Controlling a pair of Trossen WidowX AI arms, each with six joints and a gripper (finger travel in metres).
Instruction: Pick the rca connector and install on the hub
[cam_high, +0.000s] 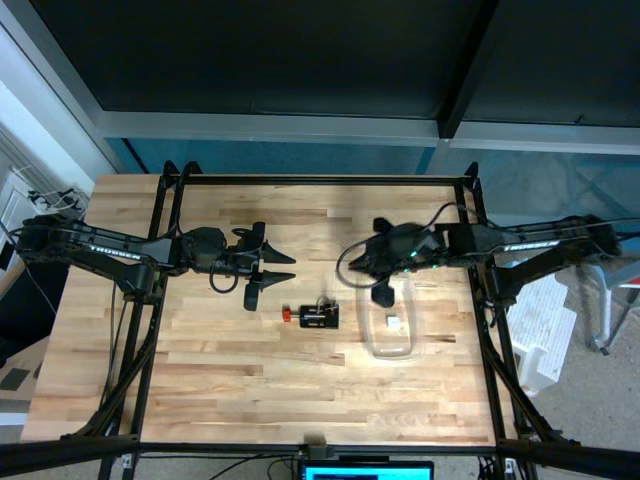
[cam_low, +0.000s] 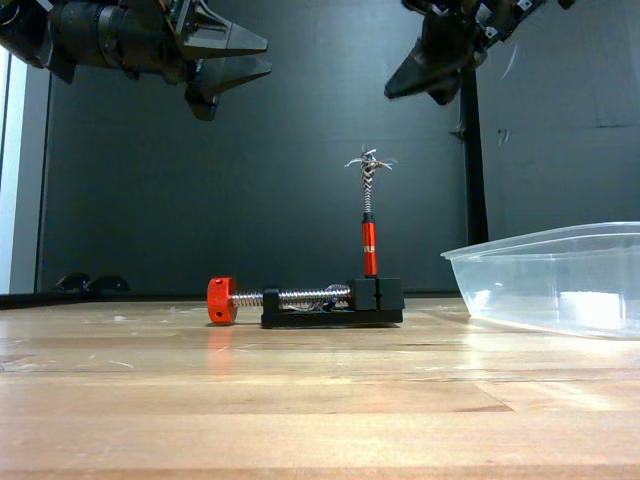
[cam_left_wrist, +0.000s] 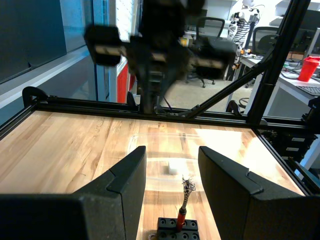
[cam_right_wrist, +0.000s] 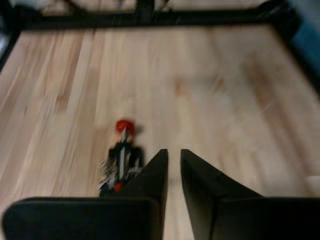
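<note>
At the left, the left gripper (cam_high: 286, 267) was held high above the table (cam_high: 220, 380), well apart from everything on it. Its jaws were spread wide and nothing was carried between them.

Near the middle of the table the hub (cam_high: 322, 318) was lying flat, with its red knob (cam_low: 221, 300) turned toward the left arm. A red-sleeved braided wire (cam_low: 368, 235) was standing upright from its other end.

Further right, the right gripper (cam_right_wrist: 172, 154) was hanging high over the near end of the clear plastic tray (cam_low: 540, 280). Its jaws were clenched to a narrow slit, and nothing could be made out in that slit. The rca connector could not be found in any view. It was judged to be either inside the tray, hidden under the gripper, or too small to be picked out. A small whitish piece (cam_high: 393, 322) was seen on the tray floor.

Several failures were judged possible from here. The whitish piece could be grasped by mistake, since it is the only small part plainly in view. The light tray could be pushed aside if its wall were caught on the descent. So small a plug could be pinched crooked or dropped. At the hub, the upright wire could be snagged by a passing jaw. The hub, which looked unfixed, could be shoved along the table if the plug were pressed off-axis.
</note>
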